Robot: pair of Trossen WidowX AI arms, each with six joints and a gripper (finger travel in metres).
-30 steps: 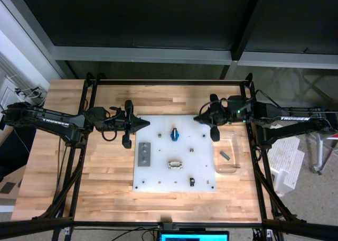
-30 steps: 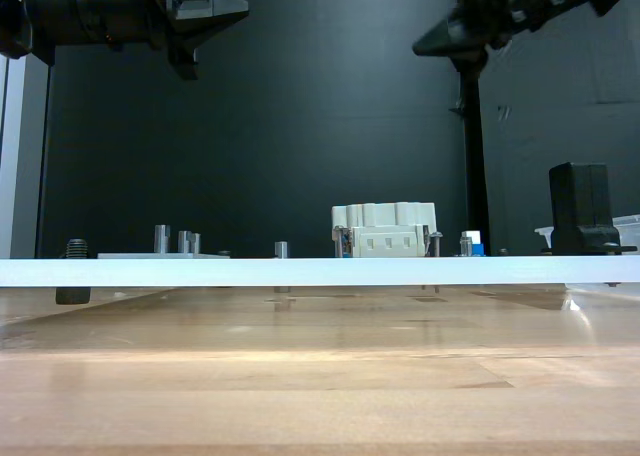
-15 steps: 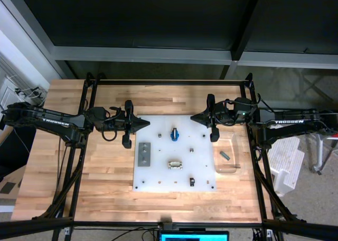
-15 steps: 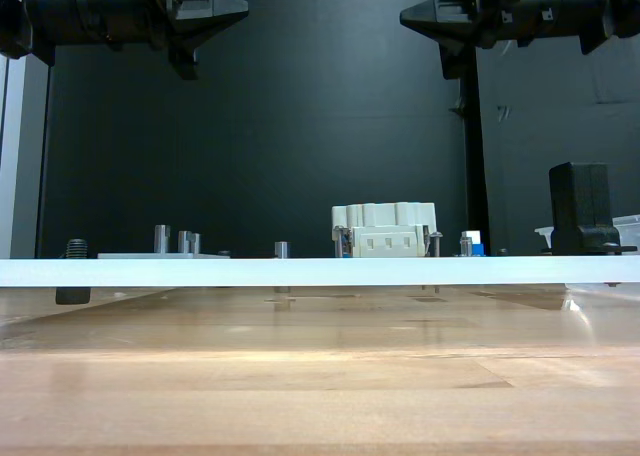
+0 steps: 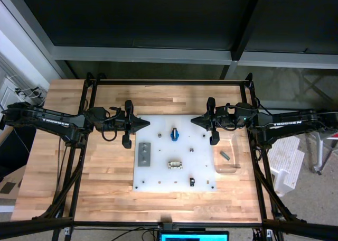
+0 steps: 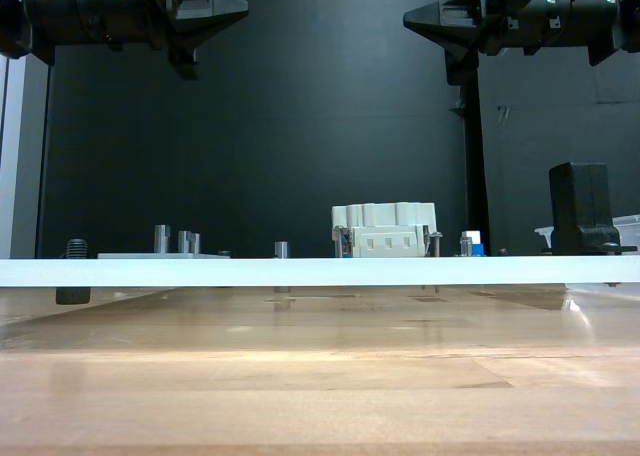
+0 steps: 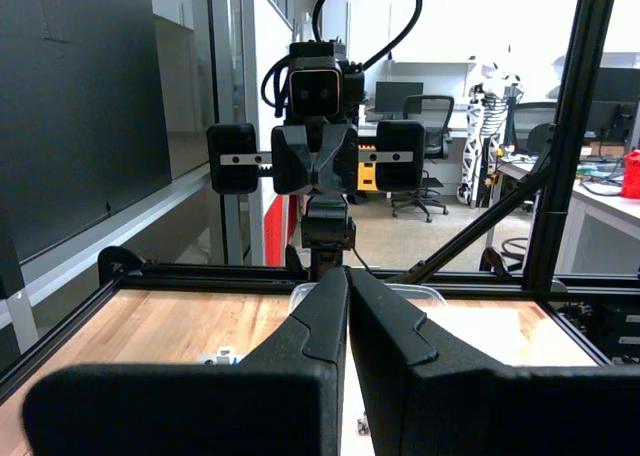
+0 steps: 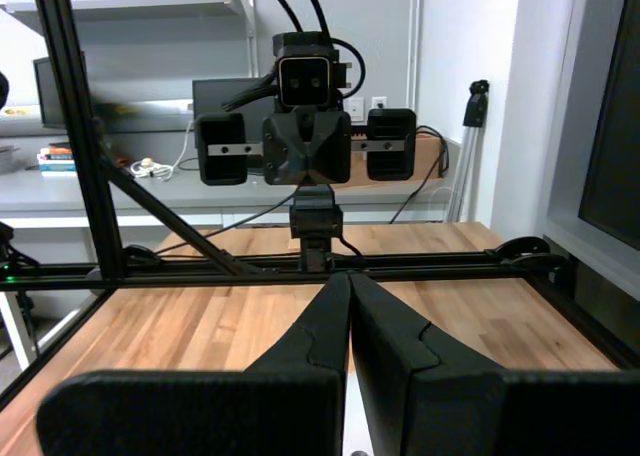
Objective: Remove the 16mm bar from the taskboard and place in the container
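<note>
At the far left, past the table's edge, we see a white wall (image 5: 21, 56) with loose cables. The table (image 5: 105, 188) is pale butcher-block wood, boxed in by a black frame (image 5: 169, 82), with a dark panel (image 5: 148, 19) behind it.

The left pincer (image 5: 147, 123) hangs high over the wood just beside the taskboard's left edge, pointing inward. In the left wrist view its fingers (image 7: 320, 316) are pressed together on nothing. From the low view it sits well above the board (image 6: 232, 12).

The taskboard (image 5: 158, 169) lies flat in the table's middle, a white plate whose edge shows as a thin band from table height (image 6: 300, 271). On it stand the grey block (image 5: 144, 154), the blue knob (image 5: 174, 134), the silver connector (image 5: 175, 164) and a small black part (image 5: 193, 182).

The right pincer (image 5: 193, 120) floats over the board's far right corner, facing the left one. Its fingers (image 8: 322, 321) are likewise pressed together and hold nothing.

Just beside the board's right edge sits the container (image 5: 227, 171), and the 16mm bar (image 5: 224, 156) lies inside it on its side, at a slant.

Farther right, grey floor (image 5: 296, 93) and a white box (image 5: 285, 169) show beyond the frame. A lit laptop screen (image 5: 194, 235) peeks in at the near edge.
</note>
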